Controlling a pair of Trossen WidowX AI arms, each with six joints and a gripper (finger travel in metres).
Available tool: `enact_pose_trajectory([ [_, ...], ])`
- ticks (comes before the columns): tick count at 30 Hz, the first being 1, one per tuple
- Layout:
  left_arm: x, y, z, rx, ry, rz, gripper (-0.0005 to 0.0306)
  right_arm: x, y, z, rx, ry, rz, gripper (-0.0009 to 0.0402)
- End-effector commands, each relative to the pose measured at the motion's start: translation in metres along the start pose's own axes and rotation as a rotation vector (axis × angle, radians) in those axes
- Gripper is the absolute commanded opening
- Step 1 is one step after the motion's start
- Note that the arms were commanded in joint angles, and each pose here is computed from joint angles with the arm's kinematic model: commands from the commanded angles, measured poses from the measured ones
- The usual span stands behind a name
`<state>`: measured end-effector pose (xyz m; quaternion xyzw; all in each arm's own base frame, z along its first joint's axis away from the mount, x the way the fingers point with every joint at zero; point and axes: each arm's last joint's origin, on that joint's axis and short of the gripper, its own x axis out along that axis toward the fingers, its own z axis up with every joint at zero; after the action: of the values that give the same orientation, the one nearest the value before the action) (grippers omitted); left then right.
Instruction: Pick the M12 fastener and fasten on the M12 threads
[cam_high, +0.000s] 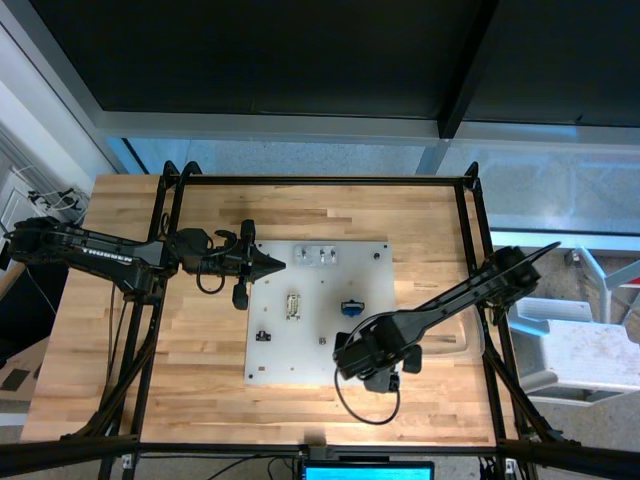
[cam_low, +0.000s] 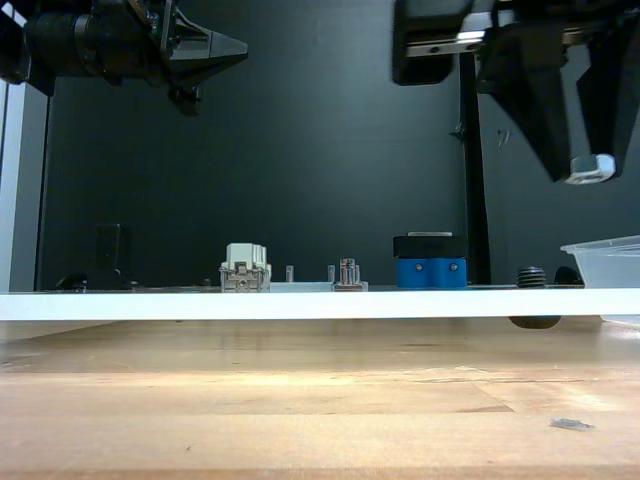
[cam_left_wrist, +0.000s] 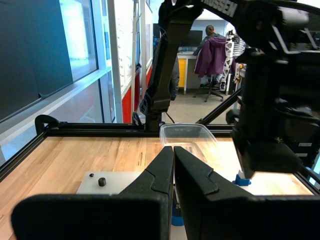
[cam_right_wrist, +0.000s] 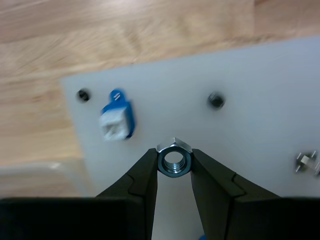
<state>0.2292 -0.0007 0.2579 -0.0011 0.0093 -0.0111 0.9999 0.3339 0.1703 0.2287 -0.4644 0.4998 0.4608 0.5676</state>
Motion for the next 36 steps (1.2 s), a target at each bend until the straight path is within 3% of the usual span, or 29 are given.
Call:
enact_pose_trajectory([
  [1, 0.000, 0.000, 0.000, 0.000, 0.000, 0.000, 0.0000, 0.007, -0.011, 0.006, 0.001, 0.002, 0.003, 0.0009],
  [12, 0.000, 0.000, 0.000, 0.000, 0.000, 0.000, 0.0000, 0.032, -0.029, 0.016, -0.020, 0.011, 0.022, 0.0009],
  [20, 0.000, 0.000, 0.000, 0.000, 0.000, 0.000, 0.0000, 0.032, -0.031, 0.016, -0.019, -0.001, 0.012, 0.0009],
  [26, 0.000, 0.000, 0.000, 0.000, 0.000, 0.000, 0.0000, 0.044, -0.034, 0.017, -0.017, 0.004, 0.019, 0.0009],
  [36, 0.000, 0.000, 0.000, 0.000, 0.000, 0.000, 0.0000, 0.047, -0.035, 0.016, -0.012, 0.009, 0.026, 0.0009],
])
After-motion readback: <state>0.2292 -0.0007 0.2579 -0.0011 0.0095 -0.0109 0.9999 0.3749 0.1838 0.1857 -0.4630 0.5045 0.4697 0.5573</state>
